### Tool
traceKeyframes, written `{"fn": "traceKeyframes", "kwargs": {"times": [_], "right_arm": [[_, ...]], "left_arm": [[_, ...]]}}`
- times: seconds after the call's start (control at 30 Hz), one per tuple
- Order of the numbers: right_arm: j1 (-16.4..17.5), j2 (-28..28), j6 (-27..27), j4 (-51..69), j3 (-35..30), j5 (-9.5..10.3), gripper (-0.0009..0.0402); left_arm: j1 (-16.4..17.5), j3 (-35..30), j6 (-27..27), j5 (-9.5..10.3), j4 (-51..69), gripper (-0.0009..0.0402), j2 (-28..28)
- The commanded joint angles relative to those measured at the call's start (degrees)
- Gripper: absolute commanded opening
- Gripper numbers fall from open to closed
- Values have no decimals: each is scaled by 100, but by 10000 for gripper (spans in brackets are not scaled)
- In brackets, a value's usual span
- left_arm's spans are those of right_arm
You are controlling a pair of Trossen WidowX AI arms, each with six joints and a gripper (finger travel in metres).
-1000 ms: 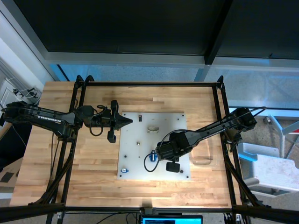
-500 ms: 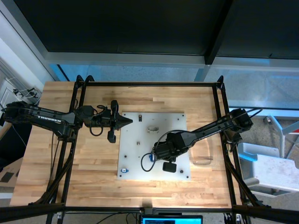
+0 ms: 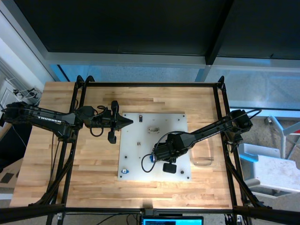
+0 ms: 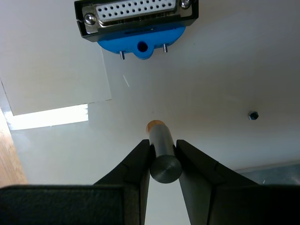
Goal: Pick the 16mm cylinder and place it in the taskboard
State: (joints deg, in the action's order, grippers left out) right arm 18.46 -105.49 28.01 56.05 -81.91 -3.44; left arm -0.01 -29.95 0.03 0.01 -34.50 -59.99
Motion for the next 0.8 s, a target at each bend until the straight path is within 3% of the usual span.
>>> {"fn": "traceKeyframes", "kwargs": {"times": [0.03, 0.8], "right_arm": [[2, 0, 4, -11, 13, 0, 16], [7, 0, 15, -280, 166, 7, 16]], "left_arm": [[2, 0, 2, 0, -2, 0, -2], [2, 0, 0, 0, -2, 0, -2]]}}
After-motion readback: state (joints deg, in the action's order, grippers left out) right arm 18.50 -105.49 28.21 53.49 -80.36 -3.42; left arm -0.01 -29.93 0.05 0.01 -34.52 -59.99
